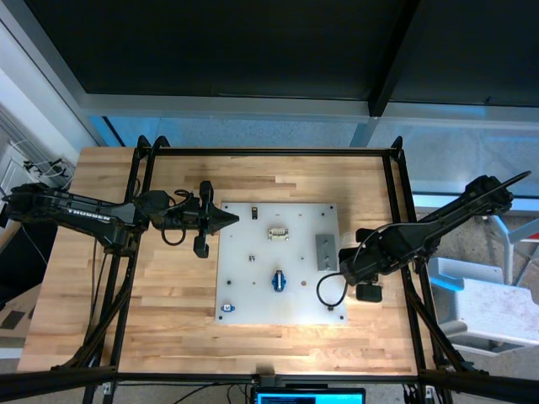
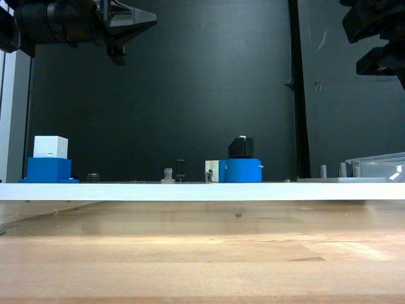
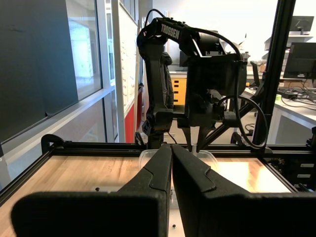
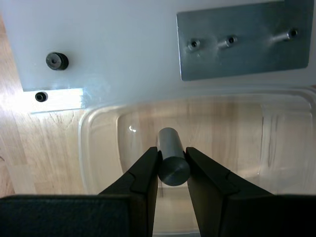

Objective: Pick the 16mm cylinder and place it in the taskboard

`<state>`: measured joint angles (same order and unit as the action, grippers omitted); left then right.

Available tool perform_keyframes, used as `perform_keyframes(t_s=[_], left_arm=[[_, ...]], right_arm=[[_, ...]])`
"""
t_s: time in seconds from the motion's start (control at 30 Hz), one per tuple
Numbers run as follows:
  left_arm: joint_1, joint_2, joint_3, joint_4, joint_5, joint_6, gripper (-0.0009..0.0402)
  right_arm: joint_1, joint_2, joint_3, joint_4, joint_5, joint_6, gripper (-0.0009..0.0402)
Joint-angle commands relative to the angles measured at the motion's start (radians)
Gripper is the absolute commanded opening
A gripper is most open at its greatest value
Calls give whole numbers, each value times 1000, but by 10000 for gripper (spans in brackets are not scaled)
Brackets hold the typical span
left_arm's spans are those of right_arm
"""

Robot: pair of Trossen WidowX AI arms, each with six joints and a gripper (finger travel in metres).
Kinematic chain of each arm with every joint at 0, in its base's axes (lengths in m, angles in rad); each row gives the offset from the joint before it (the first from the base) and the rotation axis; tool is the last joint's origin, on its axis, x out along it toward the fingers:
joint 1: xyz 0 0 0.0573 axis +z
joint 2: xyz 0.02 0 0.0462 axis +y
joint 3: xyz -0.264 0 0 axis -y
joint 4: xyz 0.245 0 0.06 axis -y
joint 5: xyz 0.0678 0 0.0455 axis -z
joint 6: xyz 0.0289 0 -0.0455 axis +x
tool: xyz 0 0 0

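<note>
The 16mm cylinder (image 4: 170, 155), a short grey metal peg, is clamped between the fingers of my right gripper (image 4: 172, 163), end face toward the camera, above a clear plastic tray (image 4: 222, 148). The taskboard (image 4: 128, 49) lies just beyond the tray, its grey metal block (image 4: 244, 42) close by. From above, the right gripper (image 1: 352, 271) hangs at the white taskboard's (image 1: 253, 286) right edge, beside the block (image 1: 326, 250). My left gripper (image 1: 227, 217) is shut and empty, held high over the board's left edge, fingertips (image 3: 168, 153) pressed together.
On the board stand an upright blue connector (image 1: 278, 280), a beige connector (image 1: 279, 233) and a blue fitting with a white cube (image 2: 49, 161). The clear tray (image 2: 380, 163) sits on the wooden table at the board's right. A black frame borders the table.
</note>
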<state>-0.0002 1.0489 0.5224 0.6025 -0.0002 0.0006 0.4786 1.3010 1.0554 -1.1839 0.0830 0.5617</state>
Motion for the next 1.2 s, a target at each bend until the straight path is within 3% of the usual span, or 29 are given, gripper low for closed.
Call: perform_keyframes(t_s=[0.03,1.2], left_arm=[[0,0,0,0,0,0,0],[0,0,0,0,0,0,0]], right_arm=[[-6,26,20,2,0,-7,28],[-107,314,257,81,0,-122,28]])
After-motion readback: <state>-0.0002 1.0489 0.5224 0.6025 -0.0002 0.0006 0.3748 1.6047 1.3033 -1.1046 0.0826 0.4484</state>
